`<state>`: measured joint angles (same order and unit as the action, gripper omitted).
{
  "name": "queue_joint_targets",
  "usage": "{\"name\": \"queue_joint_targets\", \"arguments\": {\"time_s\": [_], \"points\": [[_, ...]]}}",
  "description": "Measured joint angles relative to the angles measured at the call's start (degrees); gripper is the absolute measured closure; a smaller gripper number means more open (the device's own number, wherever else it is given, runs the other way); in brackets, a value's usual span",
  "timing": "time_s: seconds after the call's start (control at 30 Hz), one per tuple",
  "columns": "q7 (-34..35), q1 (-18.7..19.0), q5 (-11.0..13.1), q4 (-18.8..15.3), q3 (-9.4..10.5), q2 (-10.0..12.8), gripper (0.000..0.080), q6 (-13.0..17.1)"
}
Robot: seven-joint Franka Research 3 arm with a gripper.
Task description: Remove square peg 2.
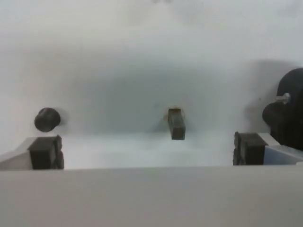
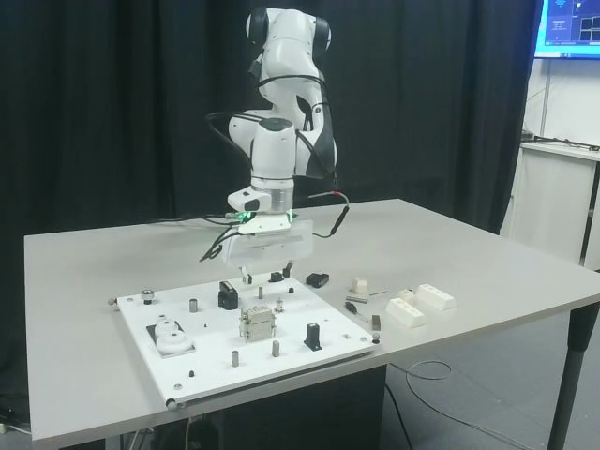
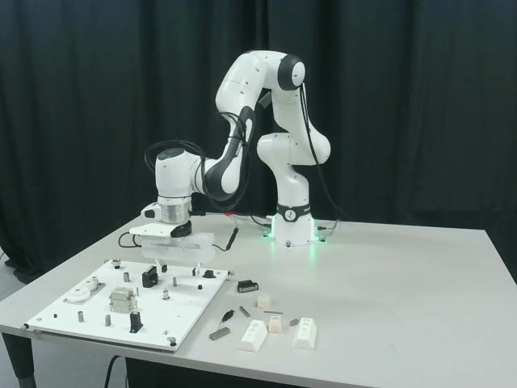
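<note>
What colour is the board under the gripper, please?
White; the board shows best in the second room view.

Square peg 2 [image 1: 176, 124]: short, dark, square-section. Seated upright in white board [image 1: 142, 71], upper portion protruding above surface. Positioned midway between gripper fingertips [image 1: 45, 152] in wrist view, not touching either. Hidden beneath wrist in both room views.
</note>
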<state>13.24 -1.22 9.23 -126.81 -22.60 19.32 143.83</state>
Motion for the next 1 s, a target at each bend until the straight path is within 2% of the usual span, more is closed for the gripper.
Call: {"name": "queue_joint_targets", "arguments": {"time_s": [0.47,1.0], "points": [[0.00,0.00,0.27,-0.86,0.08,0.12,0.0003,2.17],[-0.29,0.00,0.27,-0.88,0.08,1.71,0.0003,3.73]]}}
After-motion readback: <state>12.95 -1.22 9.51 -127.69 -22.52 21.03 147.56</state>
